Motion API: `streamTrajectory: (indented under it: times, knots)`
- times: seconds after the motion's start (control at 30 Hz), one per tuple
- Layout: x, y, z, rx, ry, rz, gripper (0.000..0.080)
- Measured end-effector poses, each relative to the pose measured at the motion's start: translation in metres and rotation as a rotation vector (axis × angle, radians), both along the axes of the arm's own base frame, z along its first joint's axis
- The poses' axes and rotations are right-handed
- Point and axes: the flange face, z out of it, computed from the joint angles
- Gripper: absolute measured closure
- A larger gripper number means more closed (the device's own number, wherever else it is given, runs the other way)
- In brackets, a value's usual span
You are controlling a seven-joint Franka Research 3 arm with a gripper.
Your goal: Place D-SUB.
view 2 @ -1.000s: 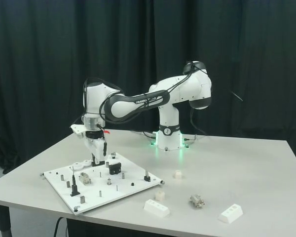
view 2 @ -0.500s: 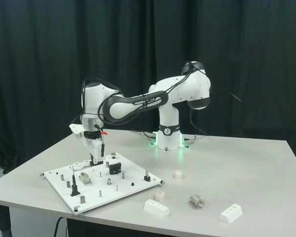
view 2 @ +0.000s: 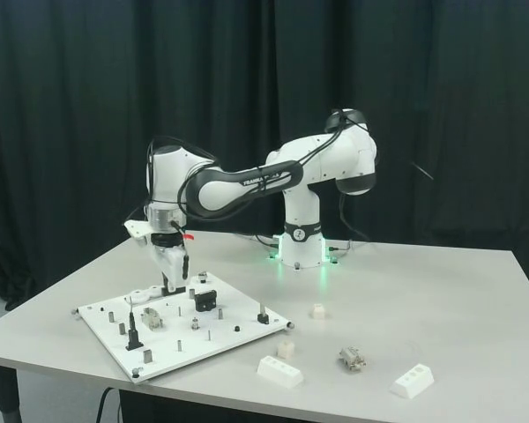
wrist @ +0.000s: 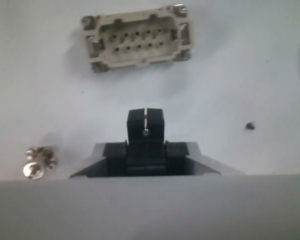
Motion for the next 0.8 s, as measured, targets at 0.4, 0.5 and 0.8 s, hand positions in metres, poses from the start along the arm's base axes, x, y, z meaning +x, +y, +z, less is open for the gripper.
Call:
streamTrajectory:
  times: [0.4,0.5,0.8]
  knots:
    - [0.025,0.043,0.020,0.050,-0.009,0.073,0.0649]
    - [0.035,0.061,0.029,0.065,-0.014,0.125,0.0649]
    - [0.062,0.115,0.055,0.070,-0.020,0.396,0.0649]
